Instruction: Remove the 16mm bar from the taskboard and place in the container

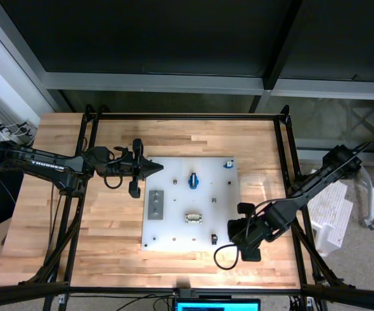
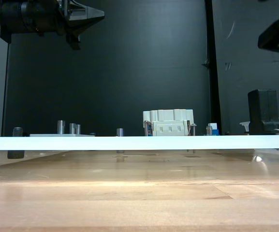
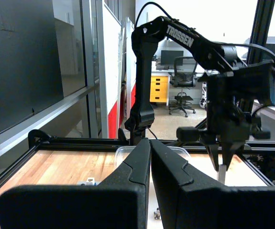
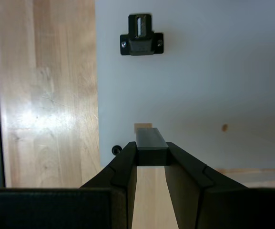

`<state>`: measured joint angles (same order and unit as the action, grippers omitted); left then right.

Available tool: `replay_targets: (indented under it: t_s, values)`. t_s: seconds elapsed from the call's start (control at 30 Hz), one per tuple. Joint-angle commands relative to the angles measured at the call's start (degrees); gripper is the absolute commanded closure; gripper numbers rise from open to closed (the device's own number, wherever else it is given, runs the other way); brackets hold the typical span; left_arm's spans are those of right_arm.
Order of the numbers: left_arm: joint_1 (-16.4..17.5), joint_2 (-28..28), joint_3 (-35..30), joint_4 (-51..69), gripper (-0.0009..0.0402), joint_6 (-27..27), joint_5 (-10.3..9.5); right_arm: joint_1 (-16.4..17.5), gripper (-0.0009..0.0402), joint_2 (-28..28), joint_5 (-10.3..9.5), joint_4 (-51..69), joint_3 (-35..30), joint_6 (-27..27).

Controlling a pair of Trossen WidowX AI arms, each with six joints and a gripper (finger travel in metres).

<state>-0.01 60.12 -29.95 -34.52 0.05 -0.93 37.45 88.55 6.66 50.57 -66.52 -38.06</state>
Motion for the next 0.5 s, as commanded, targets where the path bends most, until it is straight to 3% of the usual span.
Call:
replay_targets:
  t_s: [0.03,0.33,0.5]
  values:
    - [0.0,0.0,0.0,-0.02,0.0393,-0.02,0.02,-0.85,0.0393,-2.19,-0.11,1.25,-0.04,0.0]
    - [0.02,0.0,0.0,-0.02,0.0393,-0.02,0.02,-1.51,0.0393,-4.35,-0.15,3.5,-0.04,0.13]
    - [0.0,-0.02,0.0,-0.02,0.0393,-0.02,0.02,0.0,0.0393,-5.38,-0.15,5.79,0.13,-0.52]
